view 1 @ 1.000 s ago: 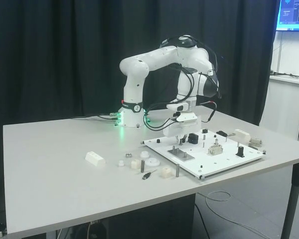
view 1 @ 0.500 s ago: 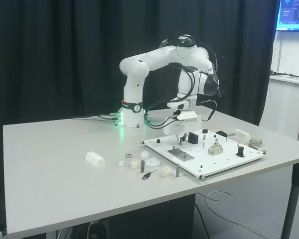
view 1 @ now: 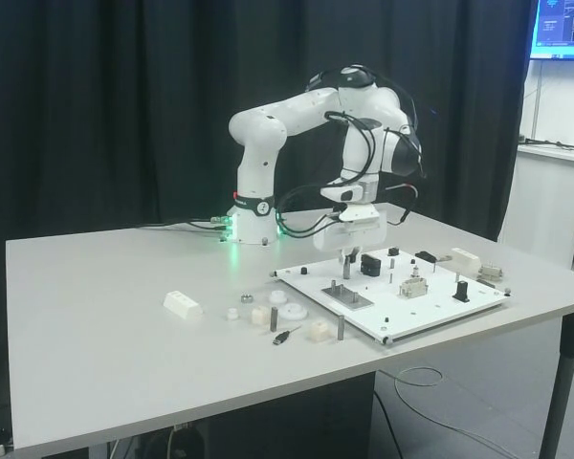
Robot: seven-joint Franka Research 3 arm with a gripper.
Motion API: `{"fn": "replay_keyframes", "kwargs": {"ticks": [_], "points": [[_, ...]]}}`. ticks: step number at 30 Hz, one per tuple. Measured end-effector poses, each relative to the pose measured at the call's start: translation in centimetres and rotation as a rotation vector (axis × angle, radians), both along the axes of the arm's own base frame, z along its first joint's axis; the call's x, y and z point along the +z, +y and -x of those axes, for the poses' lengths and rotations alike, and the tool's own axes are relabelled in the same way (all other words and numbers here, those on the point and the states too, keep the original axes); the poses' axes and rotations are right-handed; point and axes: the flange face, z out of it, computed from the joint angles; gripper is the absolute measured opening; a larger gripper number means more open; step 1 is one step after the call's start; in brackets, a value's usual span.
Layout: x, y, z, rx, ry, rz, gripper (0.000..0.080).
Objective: Remove round peg 4.
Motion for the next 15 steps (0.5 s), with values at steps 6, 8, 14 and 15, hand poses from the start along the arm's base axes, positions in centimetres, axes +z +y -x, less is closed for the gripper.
{"fn": "replay_keyframes", "kwargs": {"ticks": [6,8,14,15], "points": [[1.4,0.2,0.0,0.0,-0.006,0.001,0.015],[1.8,0.2,-0.1,0.001,-0.011,-0.001,0.015],[2.7,0.4,-0.1,0.005,-0.019,-0.003,0.015],[2.8,0.4,-0.1,0.006,-0.02,-0.003,0.015]]}}
